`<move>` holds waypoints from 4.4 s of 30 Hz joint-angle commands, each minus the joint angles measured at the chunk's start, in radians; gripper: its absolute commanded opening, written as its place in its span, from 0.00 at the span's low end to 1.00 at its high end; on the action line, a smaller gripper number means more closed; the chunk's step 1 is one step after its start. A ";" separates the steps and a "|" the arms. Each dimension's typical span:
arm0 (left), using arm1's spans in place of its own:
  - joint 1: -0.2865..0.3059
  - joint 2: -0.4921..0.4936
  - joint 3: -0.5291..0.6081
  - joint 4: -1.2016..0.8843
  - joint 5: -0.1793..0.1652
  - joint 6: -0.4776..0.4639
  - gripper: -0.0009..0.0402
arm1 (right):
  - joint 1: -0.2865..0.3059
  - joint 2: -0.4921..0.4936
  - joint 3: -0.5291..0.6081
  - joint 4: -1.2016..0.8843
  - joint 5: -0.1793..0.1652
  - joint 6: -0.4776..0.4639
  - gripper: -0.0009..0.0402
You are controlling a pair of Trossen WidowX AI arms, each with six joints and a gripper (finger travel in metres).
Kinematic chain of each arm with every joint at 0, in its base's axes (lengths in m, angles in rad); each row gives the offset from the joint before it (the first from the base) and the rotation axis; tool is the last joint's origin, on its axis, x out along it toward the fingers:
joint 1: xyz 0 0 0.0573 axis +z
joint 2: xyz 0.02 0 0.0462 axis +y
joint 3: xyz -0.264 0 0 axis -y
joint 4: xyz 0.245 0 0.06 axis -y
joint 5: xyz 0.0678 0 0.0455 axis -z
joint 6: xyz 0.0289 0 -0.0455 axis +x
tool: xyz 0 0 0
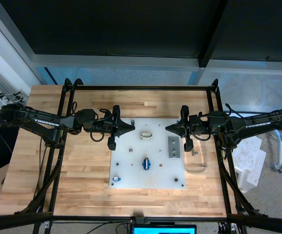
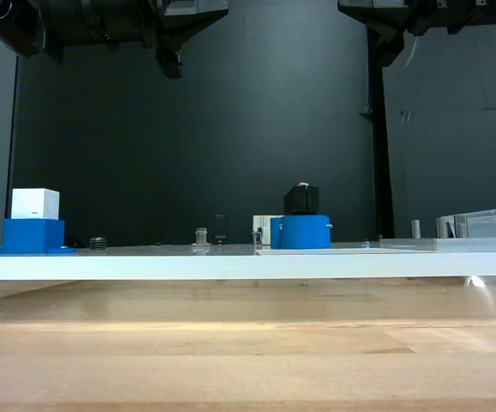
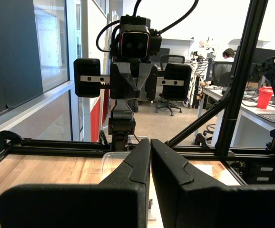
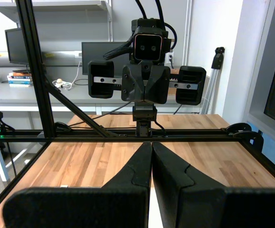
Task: Pick the 16mm cylinder and install on the taskboard
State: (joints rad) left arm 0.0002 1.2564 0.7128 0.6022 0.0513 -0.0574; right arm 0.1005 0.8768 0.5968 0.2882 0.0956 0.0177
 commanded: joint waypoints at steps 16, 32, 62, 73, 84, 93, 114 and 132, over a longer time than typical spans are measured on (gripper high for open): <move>0.000 0.000 0.000 0.000 0.000 0.000 0.02 | 0.000 0.000 0.000 0.000 0.000 0.000 0.02; 0.000 0.000 0.000 0.000 0.000 0.000 0.02 | 0.009 0.000 0.134 -0.420 -0.010 0.057 0.02; 0.000 0.000 0.000 0.000 0.000 0.000 0.02 | 0.161 0.094 0.311 -1.399 0.007 0.293 0.02; 0.000 0.000 0.000 0.000 0.000 0.000 0.02 | 0.348 0.146 0.311 -1.532 0.006 0.450 0.02; 0.000 0.000 0.000 0.000 0.000 0.000 0.02 | 0.358 0.167 0.311 -1.493 0.008 0.449 0.02; 0.000 0.000 0.000 0.000 0.000 0.000 0.02 | 0.360 0.167 0.311 -1.487 0.008 0.447 0.02; 0.000 0.000 0.000 0.000 0.000 0.000 0.02 | 0.365 0.193 0.309 -1.502 0.008 0.438 0.02; 0.000 0.000 0.000 0.000 0.000 0.000 0.02 | 0.379 0.198 0.234 -1.437 0.007 0.447 0.02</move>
State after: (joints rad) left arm -0.0002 1.2560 0.7128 0.6018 0.0517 -0.0574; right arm 0.4778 1.0714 0.8402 -1.1584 0.1032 0.4637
